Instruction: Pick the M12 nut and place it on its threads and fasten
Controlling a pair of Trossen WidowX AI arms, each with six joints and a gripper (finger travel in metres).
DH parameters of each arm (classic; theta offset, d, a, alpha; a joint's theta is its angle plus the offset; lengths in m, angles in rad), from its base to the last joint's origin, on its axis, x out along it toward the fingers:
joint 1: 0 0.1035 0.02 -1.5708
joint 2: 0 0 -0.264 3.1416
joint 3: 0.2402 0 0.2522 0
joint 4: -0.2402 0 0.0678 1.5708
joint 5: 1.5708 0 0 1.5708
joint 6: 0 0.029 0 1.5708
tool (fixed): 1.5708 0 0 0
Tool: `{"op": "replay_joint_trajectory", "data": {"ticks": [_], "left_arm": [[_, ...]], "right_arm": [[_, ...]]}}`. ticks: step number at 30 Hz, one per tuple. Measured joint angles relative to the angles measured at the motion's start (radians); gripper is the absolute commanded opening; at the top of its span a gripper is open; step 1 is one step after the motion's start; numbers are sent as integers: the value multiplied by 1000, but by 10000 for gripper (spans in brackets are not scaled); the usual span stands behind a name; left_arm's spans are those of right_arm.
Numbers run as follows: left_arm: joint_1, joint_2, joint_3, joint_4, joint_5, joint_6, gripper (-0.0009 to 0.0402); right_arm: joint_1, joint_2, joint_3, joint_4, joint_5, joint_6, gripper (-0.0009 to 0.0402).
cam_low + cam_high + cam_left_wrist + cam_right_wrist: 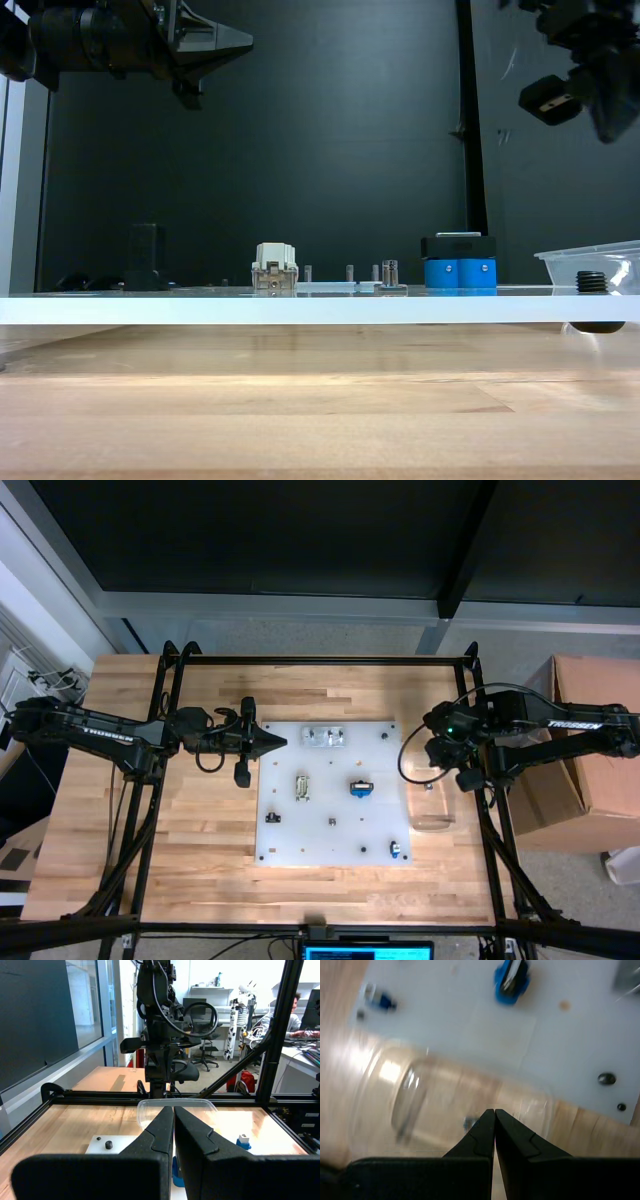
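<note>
Left gripper (278, 743) hangs high over the left edge of the white board (330, 820), pointing right along it. In its wrist view the jaws are pressed together with nothing between them. Right gripper (440, 758) hangs high over the clear tray (437, 825), which sits on the table (200, 820) just beside the board's right edge. It is tilted downward, and its jaws are likewise pressed together and empty in the right wrist view. The nut (469, 1123) lies free inside the tray, a small silver piece below the right gripper's tips, and shows in the high view as a small speck on the tray floor (430, 787). The stud (592, 283) stands at the board's near right, its black ribs bare with nothing on top. A blue block (360, 788) and a white connector (301, 788) stand mid-board.
</note>
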Motion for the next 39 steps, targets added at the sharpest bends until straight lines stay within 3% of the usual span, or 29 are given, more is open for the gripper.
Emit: {"op": "replay_joint_trajectory", "data": {"ticks": [3,7,9,17,24,29,39], "left_arm": [[0,0,0,0,0,0,0],[0,0,0,0,0,0,0],[0,0,0,0,0,0,0],[0,0,0,0,0,0,0],[0,0,0,0,0,0,0],[0,0,0,0,0,0,0],[0,0,0,0,0,0,0]], "right_arm": [[1,3,0,-54,6,-73,0],[2,12,0,-112,110,-155,7],[2,23,-1,-148,137,-203,22],[14,46,-46,-203,134,-433,133],[24,60,-119,-116,160,-515,209],[65,105,-177,-16,170,-530,229],[140,187,-298,166,170,-538,222]]}}
